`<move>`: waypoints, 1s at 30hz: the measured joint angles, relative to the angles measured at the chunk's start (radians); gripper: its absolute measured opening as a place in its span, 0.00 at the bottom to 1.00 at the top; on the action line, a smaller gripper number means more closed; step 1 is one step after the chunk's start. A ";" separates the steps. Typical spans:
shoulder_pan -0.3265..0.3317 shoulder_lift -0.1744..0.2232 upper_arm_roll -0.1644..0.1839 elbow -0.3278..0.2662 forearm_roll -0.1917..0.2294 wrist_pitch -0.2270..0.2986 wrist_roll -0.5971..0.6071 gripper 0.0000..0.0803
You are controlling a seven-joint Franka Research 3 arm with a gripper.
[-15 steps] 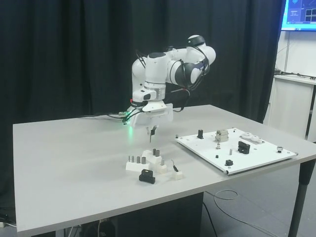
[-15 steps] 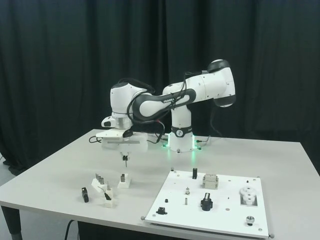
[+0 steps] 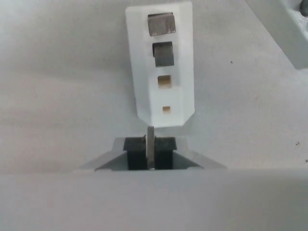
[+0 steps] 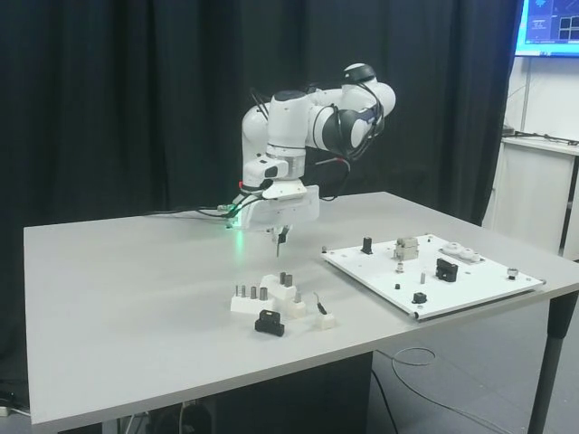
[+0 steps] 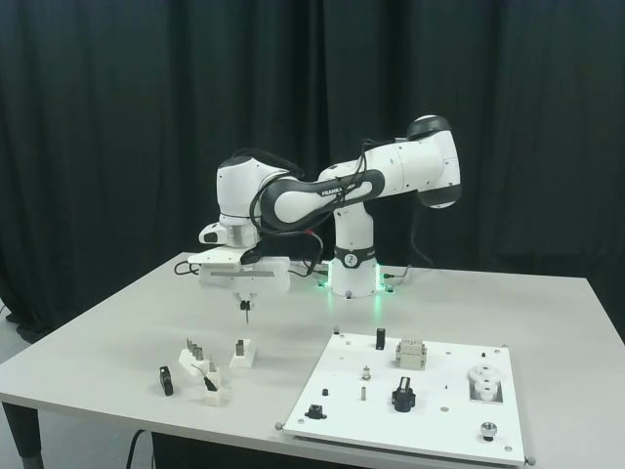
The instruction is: Insert square peg 1.
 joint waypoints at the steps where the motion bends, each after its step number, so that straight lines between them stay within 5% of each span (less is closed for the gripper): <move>1: 0.001 0.000 -0.001 0.000 0.000 0.000 0.003 0.04; 30: 0.037 -0.003 -0.007 0.008 0.018 0.016 0.008 0.04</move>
